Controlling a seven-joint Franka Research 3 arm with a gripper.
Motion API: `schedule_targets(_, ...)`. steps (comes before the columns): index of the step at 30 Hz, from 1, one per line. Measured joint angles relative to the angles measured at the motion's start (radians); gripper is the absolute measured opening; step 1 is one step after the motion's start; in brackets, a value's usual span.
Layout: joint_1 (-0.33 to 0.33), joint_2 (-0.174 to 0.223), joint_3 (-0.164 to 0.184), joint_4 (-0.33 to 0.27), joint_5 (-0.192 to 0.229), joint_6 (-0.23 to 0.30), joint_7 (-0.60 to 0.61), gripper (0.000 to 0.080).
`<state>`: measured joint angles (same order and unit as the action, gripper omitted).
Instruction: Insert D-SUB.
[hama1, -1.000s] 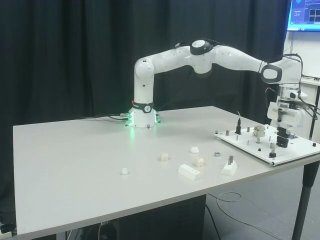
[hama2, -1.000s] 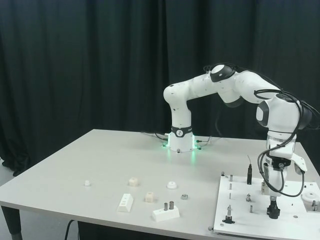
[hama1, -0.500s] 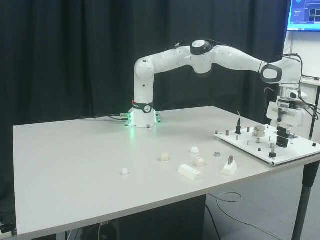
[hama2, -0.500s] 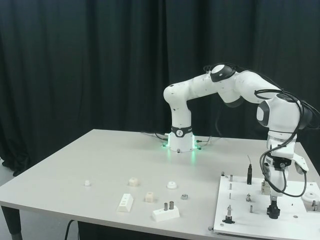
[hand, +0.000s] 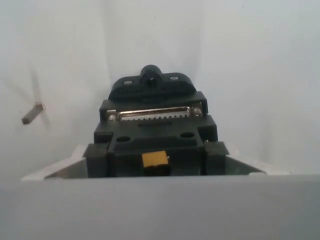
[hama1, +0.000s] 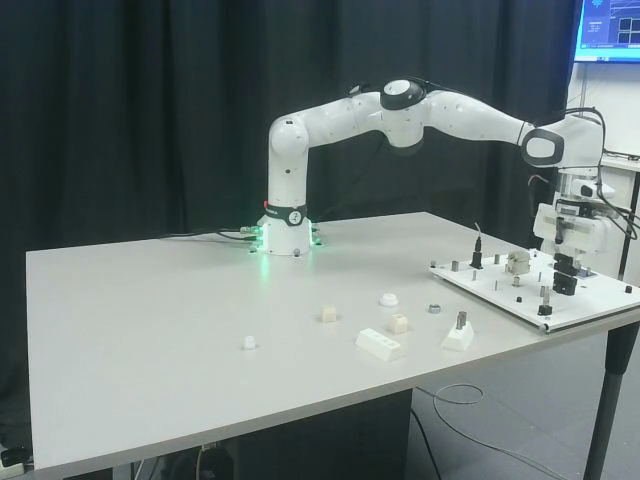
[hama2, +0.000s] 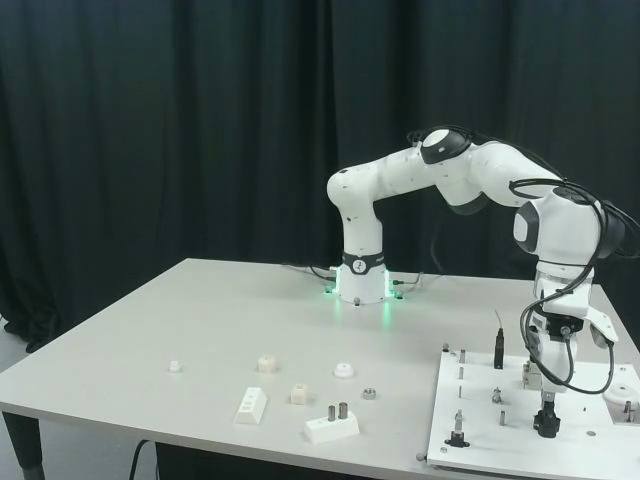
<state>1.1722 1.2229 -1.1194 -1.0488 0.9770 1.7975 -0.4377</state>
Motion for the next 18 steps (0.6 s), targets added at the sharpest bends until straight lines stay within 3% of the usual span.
schedule_targets(18,0.003,0.0,0.003,-0.003,0.006,0.008,0.002,0.0385)
